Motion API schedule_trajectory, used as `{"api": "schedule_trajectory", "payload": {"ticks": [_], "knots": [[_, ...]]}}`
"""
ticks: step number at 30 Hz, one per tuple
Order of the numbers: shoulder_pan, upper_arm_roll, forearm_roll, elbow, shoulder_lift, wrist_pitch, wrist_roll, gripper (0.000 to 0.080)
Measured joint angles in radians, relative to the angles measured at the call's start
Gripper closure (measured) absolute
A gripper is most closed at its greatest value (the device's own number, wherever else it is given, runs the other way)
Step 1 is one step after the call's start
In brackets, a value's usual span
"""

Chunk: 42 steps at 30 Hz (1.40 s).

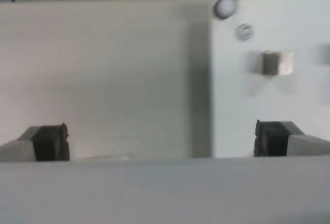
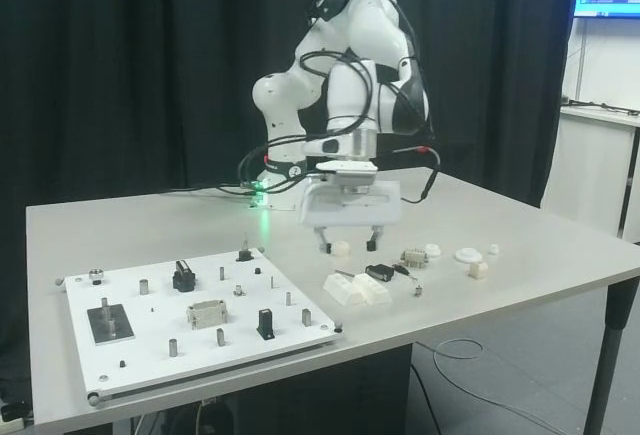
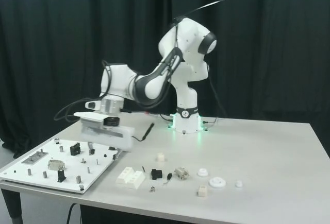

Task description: Remove square peg 4.

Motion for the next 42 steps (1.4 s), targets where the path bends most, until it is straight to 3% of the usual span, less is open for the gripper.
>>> {"api": "schedule_trajectory", "payload": {"ticks": [11,17,21,32,42], "knots": [[-0.295,0.239,-0.09,0.127,0.003,-0.002,-0.011,0.0003],[-0.39,0.32,-0.113,0.17,0.014,-0.007,-0.019,0.0003],[-0.42,0.341,-0.113,0.196,0.032,-0.011,-0.026,0.0003],[-0.447,0.347,-0.109,0.274,0.119,-0.018,-0.023,0.0003],[-0.495,0.377,-0.108,0.331,0.174,-0.035,-0.023,0.0003]]}}
